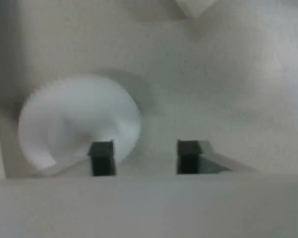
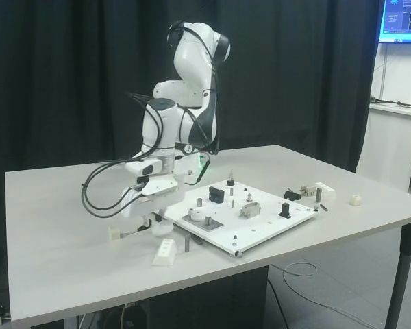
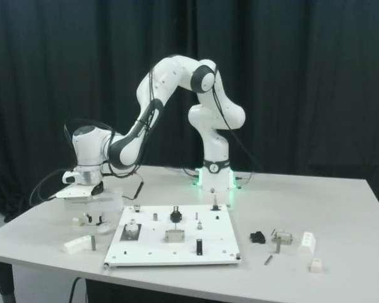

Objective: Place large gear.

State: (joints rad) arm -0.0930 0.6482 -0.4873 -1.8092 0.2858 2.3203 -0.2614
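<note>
The large gear (image 1: 79, 121), a white toothed disc, lies flat on the grey worktop (image 1: 228, 89), off the assembly board and on the side of it where the arm now works. In the wrist view it sits below and to one side of the pincer (image 1: 145, 157): one black fingertip overlaps the gear's rim, the other stands over bare worktop. The two fingertips stand well apart, so the pincer is wide and holds nothing. In the room views the gear itself is too small and too screened by the hand to be made out with certainty.

The white arm (image 3: 158, 95) is bent low over the worktop just beside the white assembly board (image 3: 221, 243), its hand hovering close above the surface. The board carries several small pegs and black and grey fittings. A white block (image 2: 164, 252) lies near the worktop's front edge, just beside the hand, and further loose small parts (image 3: 281, 238) lie on the far side of the board.

Judgement: the step in hand is the approach to pick up the gear; placing has not begun. The pincer is not centred on the gear, so the next move calls for shifting sideways until the fingers straddle it, then descending and closing.

No brand, label or writing is readable on the arm, board or parts. A screen (image 2: 403, 20) in the first room view's corner shows text too small to read.
</note>
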